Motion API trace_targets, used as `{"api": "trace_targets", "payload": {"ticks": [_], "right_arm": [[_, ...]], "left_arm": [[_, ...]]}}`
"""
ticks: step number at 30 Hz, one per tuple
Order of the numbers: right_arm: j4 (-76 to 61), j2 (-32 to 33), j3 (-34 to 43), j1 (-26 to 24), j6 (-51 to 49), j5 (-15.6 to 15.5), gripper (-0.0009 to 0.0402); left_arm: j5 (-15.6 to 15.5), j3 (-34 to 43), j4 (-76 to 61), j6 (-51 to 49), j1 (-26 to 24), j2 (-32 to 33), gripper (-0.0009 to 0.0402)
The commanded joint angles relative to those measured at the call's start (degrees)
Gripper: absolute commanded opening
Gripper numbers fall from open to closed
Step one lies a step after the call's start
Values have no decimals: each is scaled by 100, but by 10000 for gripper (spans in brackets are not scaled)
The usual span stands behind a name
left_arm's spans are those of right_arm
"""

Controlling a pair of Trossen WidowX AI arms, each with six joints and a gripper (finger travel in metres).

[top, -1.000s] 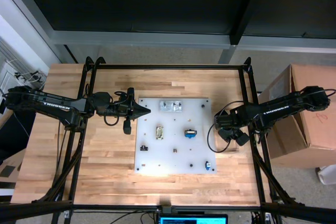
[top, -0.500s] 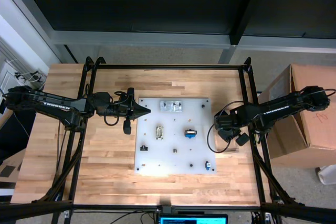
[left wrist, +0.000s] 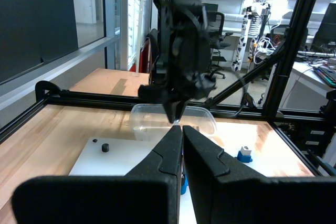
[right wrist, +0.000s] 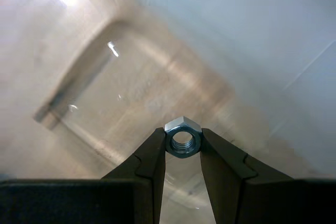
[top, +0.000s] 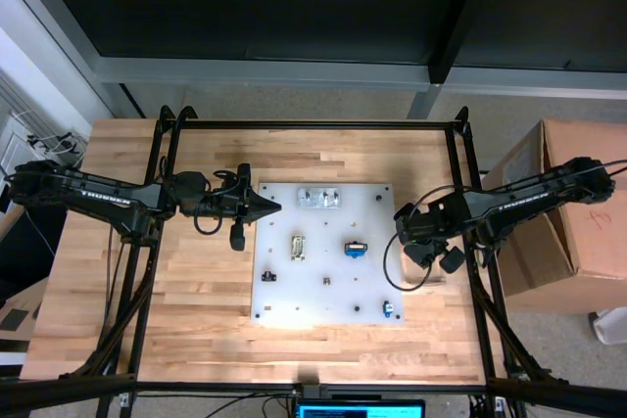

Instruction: Pick the M12 nut and place it on its threads and fasten

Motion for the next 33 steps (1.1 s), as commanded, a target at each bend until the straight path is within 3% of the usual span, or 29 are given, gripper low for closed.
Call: {"api": "trace_targets", "payload": {"ticks": [1,8,14,16,29,33], "right_arm": [[-293,74,404,354,-627,0,0],[-579,601,1152,835,-1609,0,2],[-647,1058,1550,1198,-4013,11,2],[-553,1209,1652,1279,-4389,72,2],[-448,2570,2826,1552,-4612,181,2],[-442,3084,3421,1554,-4610,365,2]], "left_arm": [[2,2,0,0,2,0,0],[0,2,0,0,0,0,0],[0,2,0,0,2,0,0],[0,2,0,0,2,0,0],[0,2,0,2,2,0,0],[0,2,0,0,2,0,0]]}}
